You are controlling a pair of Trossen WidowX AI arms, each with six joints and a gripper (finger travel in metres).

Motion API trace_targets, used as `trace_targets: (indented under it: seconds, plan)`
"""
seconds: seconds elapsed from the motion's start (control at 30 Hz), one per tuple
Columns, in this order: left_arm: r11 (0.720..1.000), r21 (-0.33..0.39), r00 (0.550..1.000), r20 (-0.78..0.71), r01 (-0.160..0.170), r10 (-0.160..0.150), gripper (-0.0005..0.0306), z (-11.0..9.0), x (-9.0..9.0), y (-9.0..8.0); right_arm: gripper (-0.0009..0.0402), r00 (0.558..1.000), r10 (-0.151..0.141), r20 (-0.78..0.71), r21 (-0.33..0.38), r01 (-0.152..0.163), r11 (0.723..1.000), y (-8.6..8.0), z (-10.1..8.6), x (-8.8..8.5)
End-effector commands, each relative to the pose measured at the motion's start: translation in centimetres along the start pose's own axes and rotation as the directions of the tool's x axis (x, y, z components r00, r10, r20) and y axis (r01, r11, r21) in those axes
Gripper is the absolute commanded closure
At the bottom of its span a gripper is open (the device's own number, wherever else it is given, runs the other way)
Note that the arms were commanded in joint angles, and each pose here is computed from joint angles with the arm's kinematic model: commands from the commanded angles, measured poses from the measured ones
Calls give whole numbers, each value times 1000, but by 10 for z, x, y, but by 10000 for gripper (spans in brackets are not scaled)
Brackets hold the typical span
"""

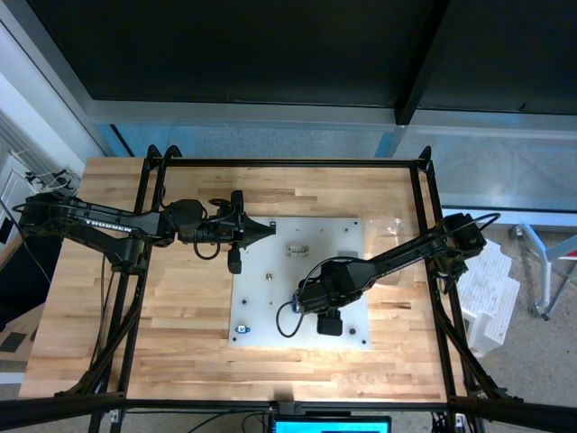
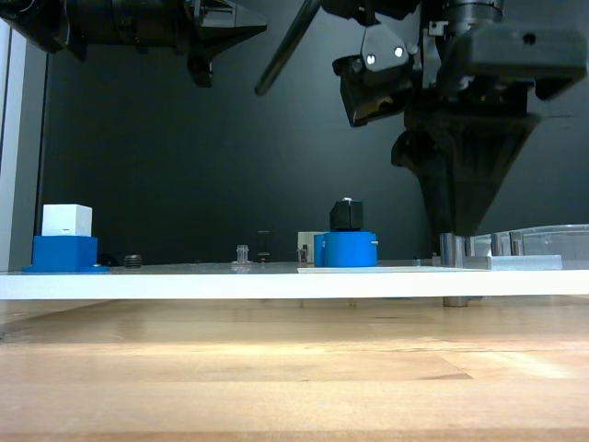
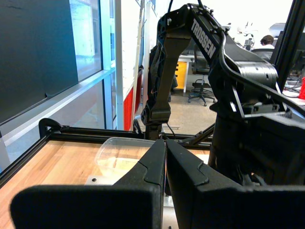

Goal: Pick the 16mm cylinder and install on the taskboard

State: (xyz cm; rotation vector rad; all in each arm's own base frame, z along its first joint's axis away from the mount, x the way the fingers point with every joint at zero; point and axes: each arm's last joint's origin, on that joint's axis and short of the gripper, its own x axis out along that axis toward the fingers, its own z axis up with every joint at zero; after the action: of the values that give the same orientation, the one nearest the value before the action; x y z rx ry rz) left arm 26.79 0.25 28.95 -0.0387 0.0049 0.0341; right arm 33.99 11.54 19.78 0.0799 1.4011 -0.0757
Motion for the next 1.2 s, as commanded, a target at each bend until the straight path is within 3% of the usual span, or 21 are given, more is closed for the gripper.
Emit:
trace_targets:
  seconds: [0.03, 0.3, 0.47, 0.8, 0.97, 1.2]
  plan:
    - [1000, 0, 1000, 0, 0, 0, 300, 0, 0, 0, 184, 1000, 11, 22, -1, -11, 1000, -1, -1, -9]
    - [1000, 0, 1000, 0, 0, 0, 300, 0, 0, 0, 194, 997, 42, 69, -27, -40, 999, -4, -6, -33]
    - [1000, 0, 1000, 0, 0, 0, 300, 0, 0, 0, 194, 996, 46, 81, -26, -44, 999, -8, -13, -50]
    - [1000, 0, 1000, 0, 0, 0, 300, 0, 0, 0, 194, 996, 46, 80, -27, -44, 999, -10, -16, -56]
    - [1000, 0, 1000, 0, 0, 0, 300, 0, 0, 0, 202, 989, 67, 135, -68, -59, 996, -13, -19, -70]
    - [1000, 0, 1000, 0, 0, 0, 300, 0, 0, 0, 253, 927, 50, 371, -113, -9, 994, -32, -21, -113]
